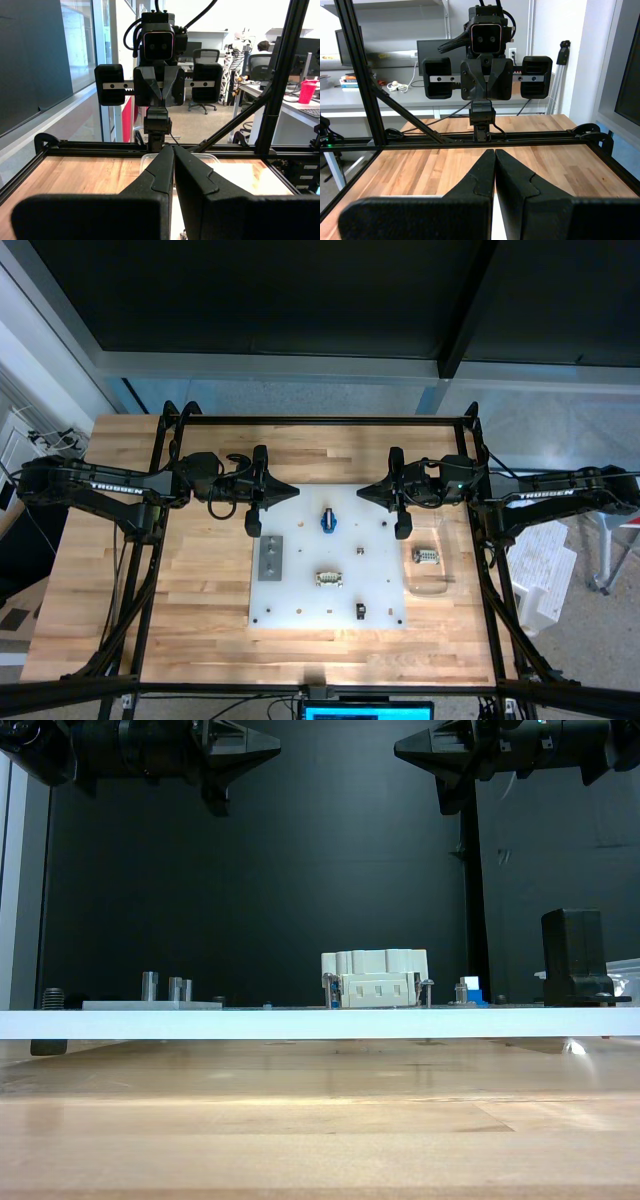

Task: Pick the HAN10E connector and install on the hub

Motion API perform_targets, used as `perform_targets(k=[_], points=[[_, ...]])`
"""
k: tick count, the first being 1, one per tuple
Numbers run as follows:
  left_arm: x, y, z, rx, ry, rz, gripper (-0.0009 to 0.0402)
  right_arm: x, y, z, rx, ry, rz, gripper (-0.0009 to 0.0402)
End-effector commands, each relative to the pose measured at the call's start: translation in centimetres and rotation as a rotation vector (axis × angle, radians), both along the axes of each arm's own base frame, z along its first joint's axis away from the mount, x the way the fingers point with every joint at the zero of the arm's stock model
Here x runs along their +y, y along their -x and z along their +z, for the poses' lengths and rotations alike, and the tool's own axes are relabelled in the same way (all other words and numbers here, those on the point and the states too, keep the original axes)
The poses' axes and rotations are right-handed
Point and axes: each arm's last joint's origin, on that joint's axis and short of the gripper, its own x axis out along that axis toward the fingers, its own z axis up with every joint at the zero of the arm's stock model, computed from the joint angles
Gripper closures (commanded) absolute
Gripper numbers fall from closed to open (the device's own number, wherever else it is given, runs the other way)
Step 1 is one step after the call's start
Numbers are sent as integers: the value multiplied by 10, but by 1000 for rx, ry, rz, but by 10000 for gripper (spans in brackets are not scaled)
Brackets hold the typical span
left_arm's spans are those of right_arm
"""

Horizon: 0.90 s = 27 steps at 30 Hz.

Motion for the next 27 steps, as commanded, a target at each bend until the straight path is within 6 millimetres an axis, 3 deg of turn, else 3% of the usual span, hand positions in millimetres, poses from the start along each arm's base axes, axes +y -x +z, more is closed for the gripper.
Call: perform_targets(k=[1, 20, 27], points=[[0, 0, 0, 0, 0, 0, 393, 0, 0, 0, 0, 0, 0, 393], [0, 0, 0, 0, 0, 0, 393, 0, 0, 0, 3, -4, 4, 393], [0, 0, 0, 0, 0, 1, 393, 1, 4, -5, 217, -85, 13, 393]])
